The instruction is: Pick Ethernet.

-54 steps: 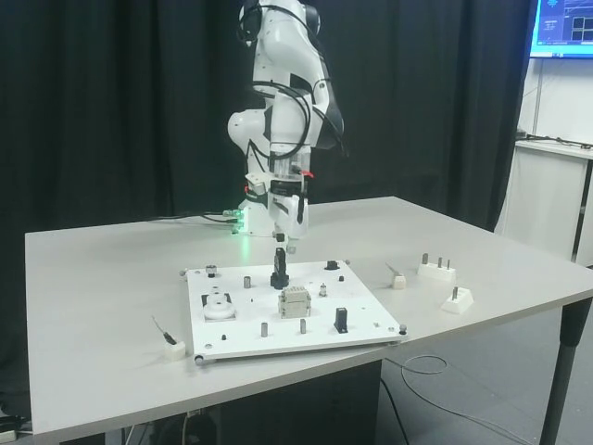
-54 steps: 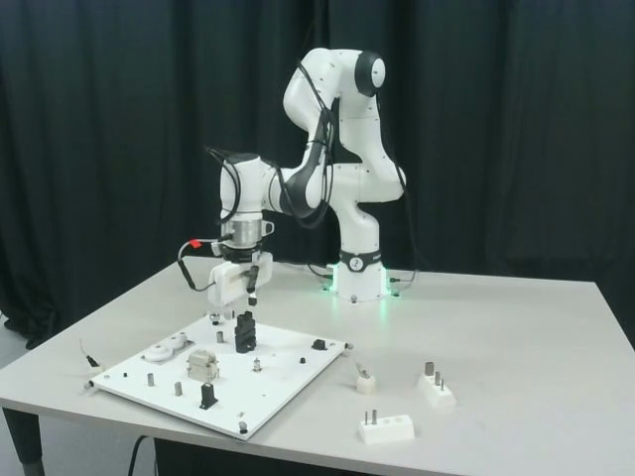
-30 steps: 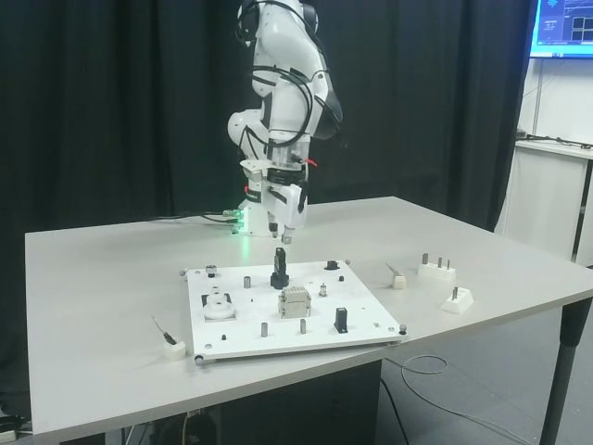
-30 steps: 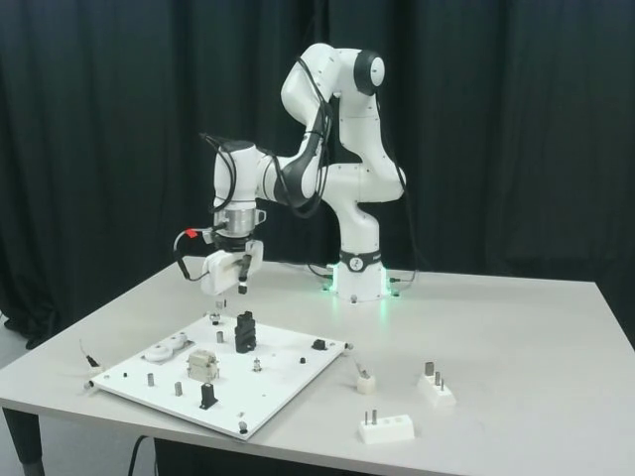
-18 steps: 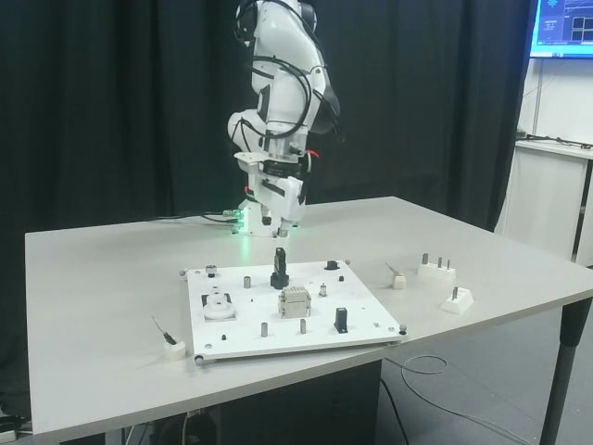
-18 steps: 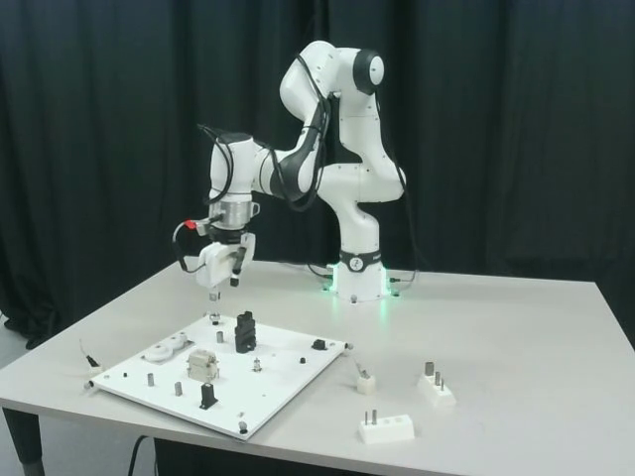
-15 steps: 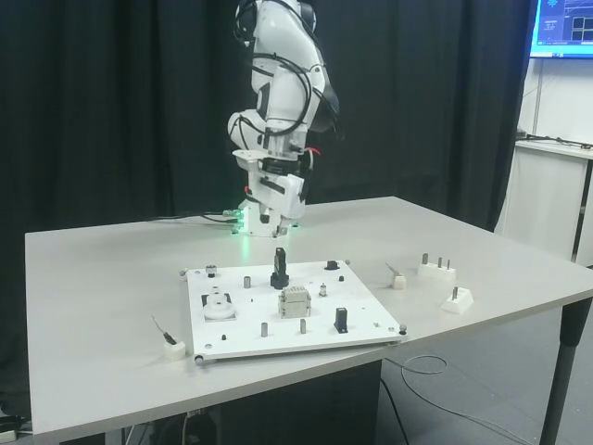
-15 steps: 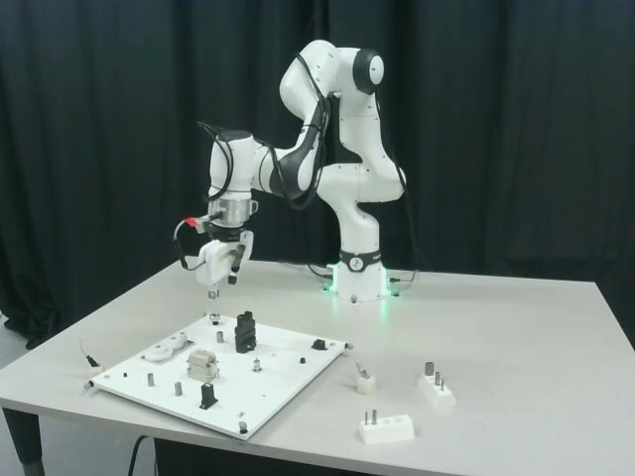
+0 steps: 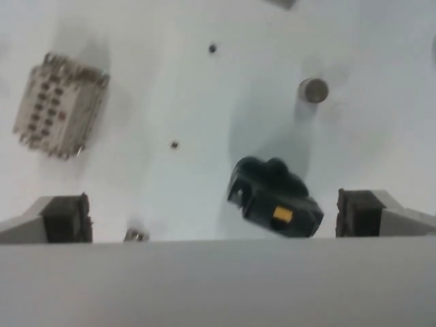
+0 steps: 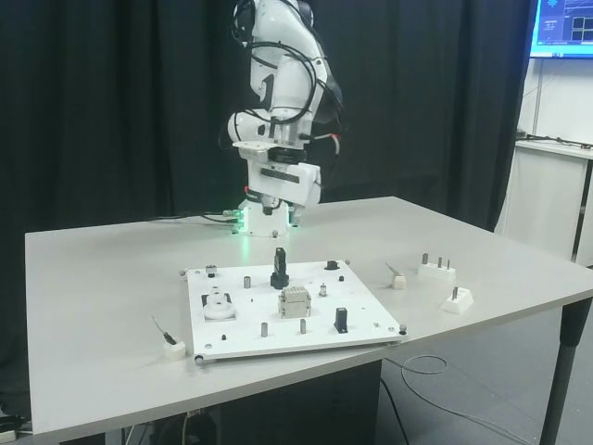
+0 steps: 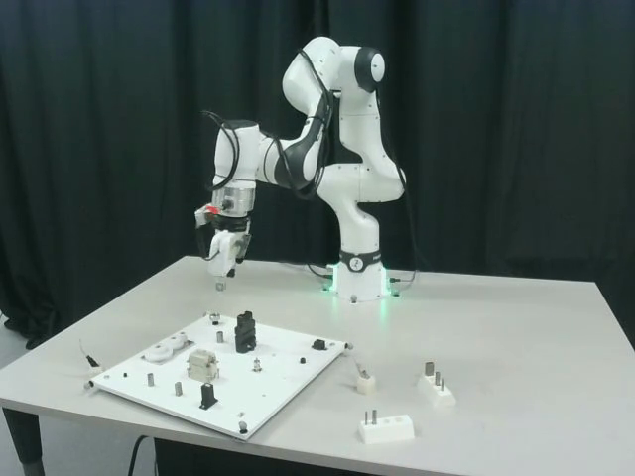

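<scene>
Over the white board [image 10: 295, 311]: my fingers [image 9: 357, 211], spread, empty.
Writing: none readable.
Change: I've risen from the black plug [image 9: 275, 197].

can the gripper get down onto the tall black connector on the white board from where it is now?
Probably yes. The gripper hangs above the white board, apart from the tall black connector, its fingers open and empty. In the wrist view the connector sits between them, with only low parts nearby, so a straight descent looks free.

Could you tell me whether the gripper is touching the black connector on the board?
Apart. The second room view shows the gripper hanging well above the black connector, with black curtain showing between them.
</scene>
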